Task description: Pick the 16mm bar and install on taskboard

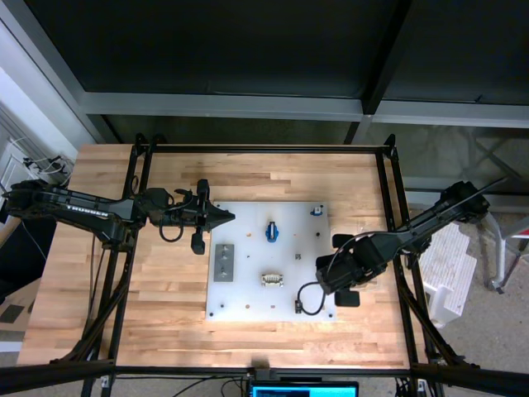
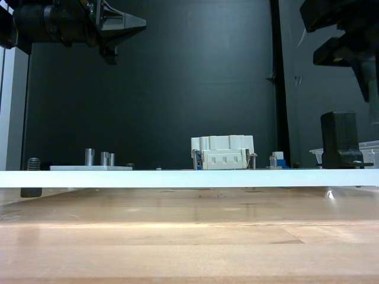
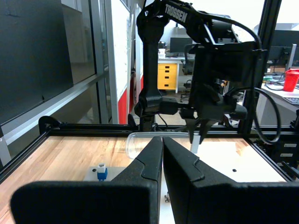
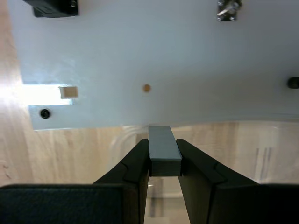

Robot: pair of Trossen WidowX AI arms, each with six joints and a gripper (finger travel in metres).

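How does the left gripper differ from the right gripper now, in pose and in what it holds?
The left gripper is shut on nothing; the right gripper is shut on the 16mm bar. The left gripper points level; the right gripper points down toward the taskboard. The left gripper hangs at the taskboard's far left corner, the right gripper at its right edge. Both are raised above it.

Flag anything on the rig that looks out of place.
Nothing stands out. The right gripper holds the 16mm bar near the right edge of the taskboard; the left gripper hovers shut over its left edge.
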